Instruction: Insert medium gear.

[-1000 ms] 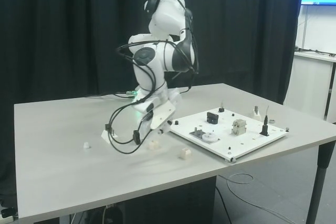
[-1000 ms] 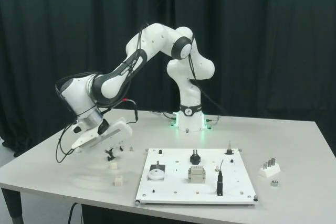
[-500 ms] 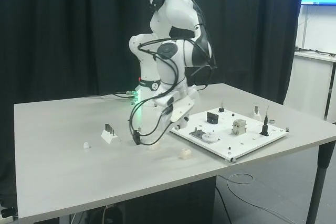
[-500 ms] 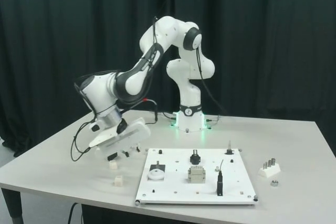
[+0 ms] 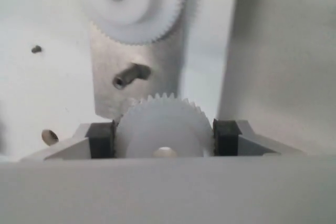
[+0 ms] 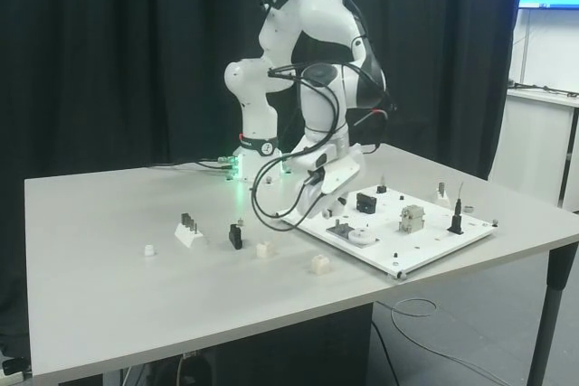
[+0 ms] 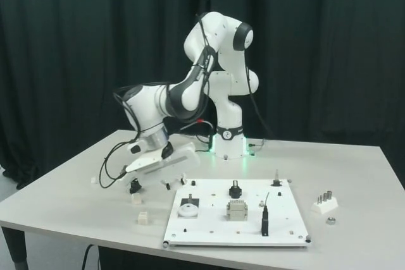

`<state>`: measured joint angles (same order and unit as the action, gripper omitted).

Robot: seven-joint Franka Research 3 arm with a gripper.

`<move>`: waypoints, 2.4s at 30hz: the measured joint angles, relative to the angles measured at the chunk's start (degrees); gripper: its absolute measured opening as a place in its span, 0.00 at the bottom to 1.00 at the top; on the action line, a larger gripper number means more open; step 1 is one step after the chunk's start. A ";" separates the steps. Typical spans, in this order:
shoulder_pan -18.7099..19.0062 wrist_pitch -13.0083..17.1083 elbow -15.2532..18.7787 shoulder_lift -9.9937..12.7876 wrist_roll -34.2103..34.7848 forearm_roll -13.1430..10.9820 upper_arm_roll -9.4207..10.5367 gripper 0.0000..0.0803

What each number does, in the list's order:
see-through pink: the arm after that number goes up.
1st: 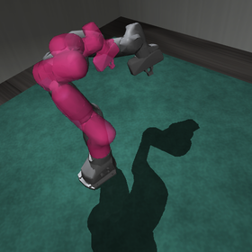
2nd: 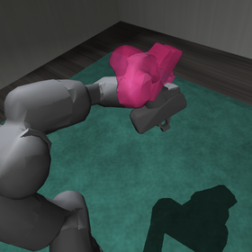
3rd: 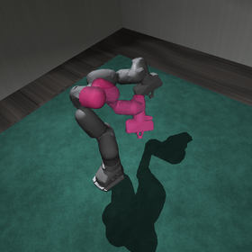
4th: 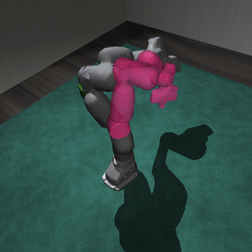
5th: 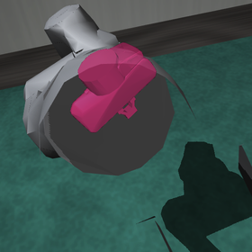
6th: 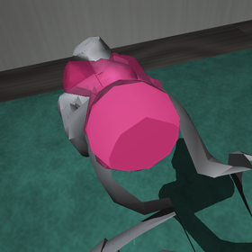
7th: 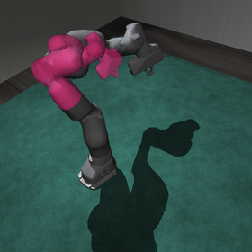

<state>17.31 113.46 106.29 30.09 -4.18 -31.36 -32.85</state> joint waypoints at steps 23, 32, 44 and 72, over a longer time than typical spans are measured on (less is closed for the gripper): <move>7.66 16.51 10.14 -5.05 4.88 4.07 0.03 0.49; 9.51 22.29 13.00 -5.42 4.88 4.07 0.04 0.49; 11.58 28.55 17.38 -7.00 4.87 4.08 0.06 0.49; 13.45 35.63 22.64 -9.09 4.22 5.97 0.20 0.49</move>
<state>30.76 149.09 128.93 21.00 0.04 -25.39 -32.65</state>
